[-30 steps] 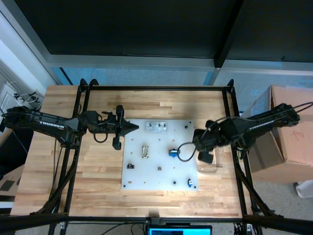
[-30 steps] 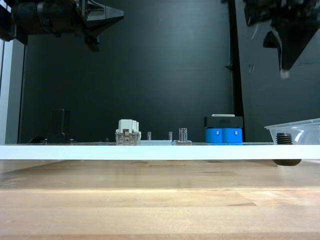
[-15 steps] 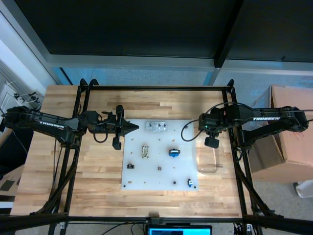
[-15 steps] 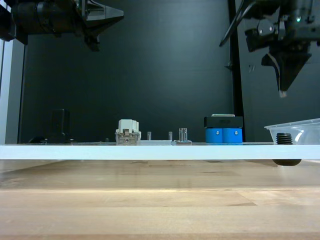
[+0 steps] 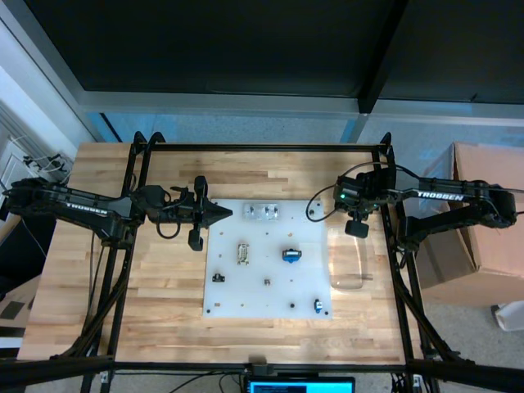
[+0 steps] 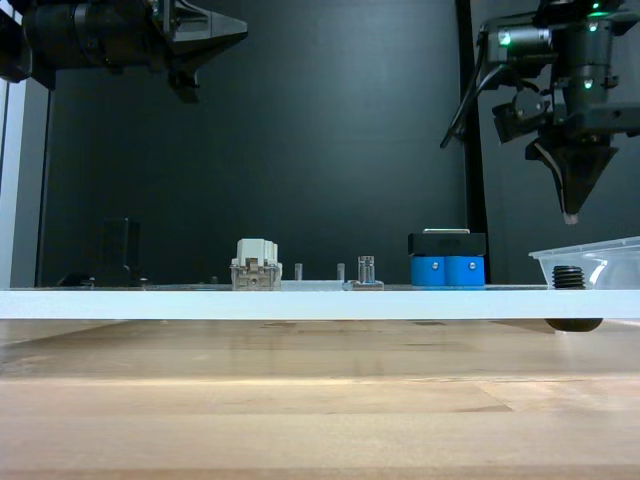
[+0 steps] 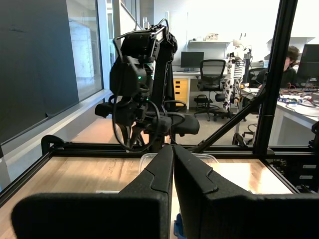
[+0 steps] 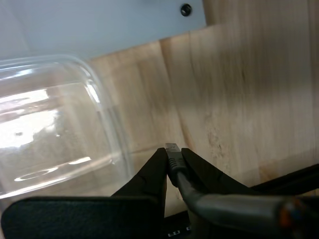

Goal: Remove the RJ45 connector from the taskboard and place in the container

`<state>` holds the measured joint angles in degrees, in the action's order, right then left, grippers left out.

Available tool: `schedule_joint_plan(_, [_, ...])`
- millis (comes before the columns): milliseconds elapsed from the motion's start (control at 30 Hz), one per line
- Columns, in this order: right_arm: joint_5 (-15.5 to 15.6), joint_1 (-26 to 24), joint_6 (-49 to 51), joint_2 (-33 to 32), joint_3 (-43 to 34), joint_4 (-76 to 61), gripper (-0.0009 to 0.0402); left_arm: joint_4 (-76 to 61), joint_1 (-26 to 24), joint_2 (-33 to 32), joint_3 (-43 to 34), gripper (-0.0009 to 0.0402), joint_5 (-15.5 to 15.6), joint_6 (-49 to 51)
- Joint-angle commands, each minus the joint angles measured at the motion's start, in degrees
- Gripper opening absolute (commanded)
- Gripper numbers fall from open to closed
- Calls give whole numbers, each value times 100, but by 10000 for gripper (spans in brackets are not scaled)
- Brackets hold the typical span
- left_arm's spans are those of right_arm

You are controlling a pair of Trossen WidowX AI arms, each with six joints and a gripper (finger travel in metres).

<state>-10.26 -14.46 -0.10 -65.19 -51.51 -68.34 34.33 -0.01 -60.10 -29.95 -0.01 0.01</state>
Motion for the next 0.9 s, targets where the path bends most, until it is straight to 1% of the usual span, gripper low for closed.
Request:
schedule_joint_plan(33, [98, -107, 81, -4, 7, 24, 56, 0, 0, 0, 0, 0, 0, 0])
schedule_joint_plan(167, [295, -170, 81, -4, 7, 37, 84, 2, 0, 0, 0, 0, 0, 0])
schedule_joint_plan(400, [280, -205, -7, -4, 7, 24, 167, 0, 2, 0, 0, 0, 0, 0])
schedule_joint_plan(533, [280, -205, -9, -4, 7, 26, 199, 0, 0, 0, 0, 0, 0, 0])
schedule_joint_plan(667, [280, -205, -50, -7, 7, 26, 212, 0, 0, 0, 0, 0, 0, 0])
schedule_joint_plan(900, [280, -203, -72, -7, 4, 26, 210, 2, 0, 0, 0, 0, 0, 0])
